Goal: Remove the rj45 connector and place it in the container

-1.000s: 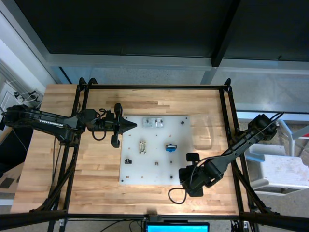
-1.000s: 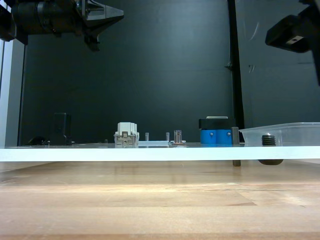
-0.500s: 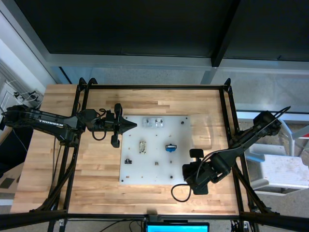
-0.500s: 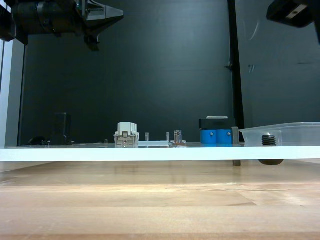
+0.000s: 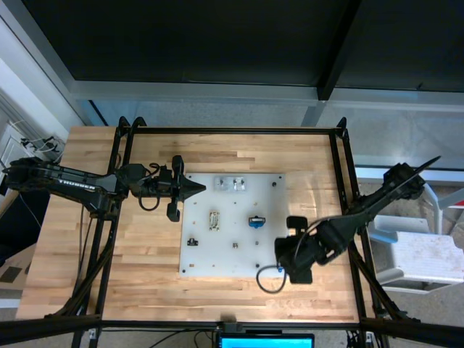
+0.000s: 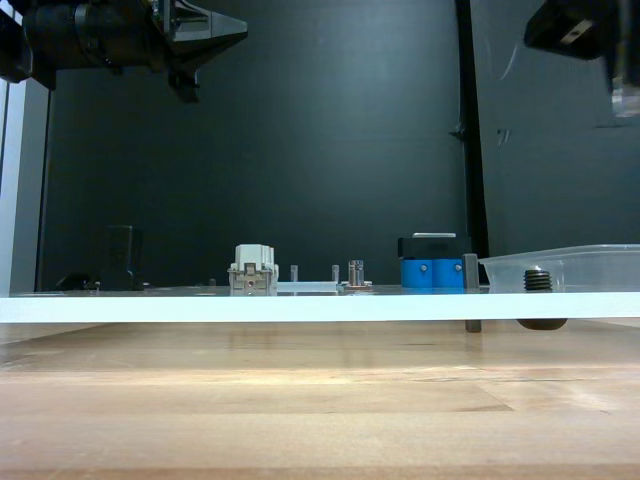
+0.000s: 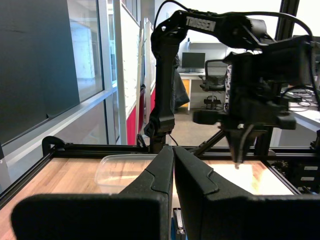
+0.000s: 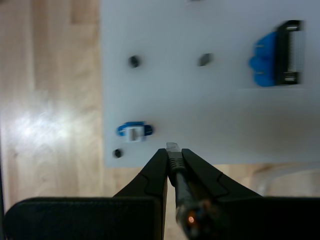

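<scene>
The rj45 connector (image 8: 172, 146), a tiny plug on a dark cable, is pinched between the shut fingers of my right gripper (image 8: 173, 153). It hangs just off the small blue socket (image 8: 132, 131), clear of it. In the high view my right gripper (image 5: 287, 259) hovers over the white board's (image 5: 217, 250) near right corner, its cable (image 5: 267, 281) looping below. The container (image 5: 304, 200), a clear tub, lies beyond it by the board's right edge; it shows too as container (image 6: 570, 268). My left gripper (image 5: 197, 187) is shut and empty, held high at the board's left edge.
A bright-blue block (image 5: 255, 222) and a beige connector (image 5: 214, 220) stand mid-board, with a clear fixture (image 5: 230, 184) at the far edge. Black frame rails (image 5: 341, 167) border the table. The right arm (image 7: 240, 100) shows across from the left wrist camera.
My right gripper has risen and drifted right and away from the near edge, carrying the connector and its cable. The left arm has not moved.
</scene>
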{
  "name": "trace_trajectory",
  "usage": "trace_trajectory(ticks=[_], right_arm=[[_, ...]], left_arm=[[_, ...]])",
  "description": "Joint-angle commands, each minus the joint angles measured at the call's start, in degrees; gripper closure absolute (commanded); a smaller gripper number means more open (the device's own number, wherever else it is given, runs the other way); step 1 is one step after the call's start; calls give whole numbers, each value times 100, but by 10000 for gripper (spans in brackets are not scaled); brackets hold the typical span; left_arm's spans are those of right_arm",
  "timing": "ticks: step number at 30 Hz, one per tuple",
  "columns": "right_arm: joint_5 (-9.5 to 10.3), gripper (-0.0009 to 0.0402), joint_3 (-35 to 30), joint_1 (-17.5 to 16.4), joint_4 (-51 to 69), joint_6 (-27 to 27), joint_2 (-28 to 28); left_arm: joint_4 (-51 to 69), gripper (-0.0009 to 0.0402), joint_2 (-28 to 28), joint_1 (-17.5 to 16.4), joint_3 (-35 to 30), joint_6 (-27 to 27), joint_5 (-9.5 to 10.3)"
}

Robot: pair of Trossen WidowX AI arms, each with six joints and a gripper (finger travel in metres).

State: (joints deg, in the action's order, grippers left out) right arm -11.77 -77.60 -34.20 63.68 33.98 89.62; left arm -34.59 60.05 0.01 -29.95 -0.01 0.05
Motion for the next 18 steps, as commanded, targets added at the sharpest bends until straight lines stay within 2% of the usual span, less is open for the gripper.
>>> trace_trajectory(ticks=[1,12,14,18], right_arm=[[33,393,98,254,125,0,-199],[42,393,811,1303,184,-861,-1099],[109,393,966,1478,181,-1038,-1259],[120,393,1320,1779,146,-1335,-1541]], left_arm=[[0,392,4,-2,0,0,-2],[0,392,4,-2,0,0,-2],[0,392,4,0,0,0,-2],[0,392,4,-2,0,0,-2]])
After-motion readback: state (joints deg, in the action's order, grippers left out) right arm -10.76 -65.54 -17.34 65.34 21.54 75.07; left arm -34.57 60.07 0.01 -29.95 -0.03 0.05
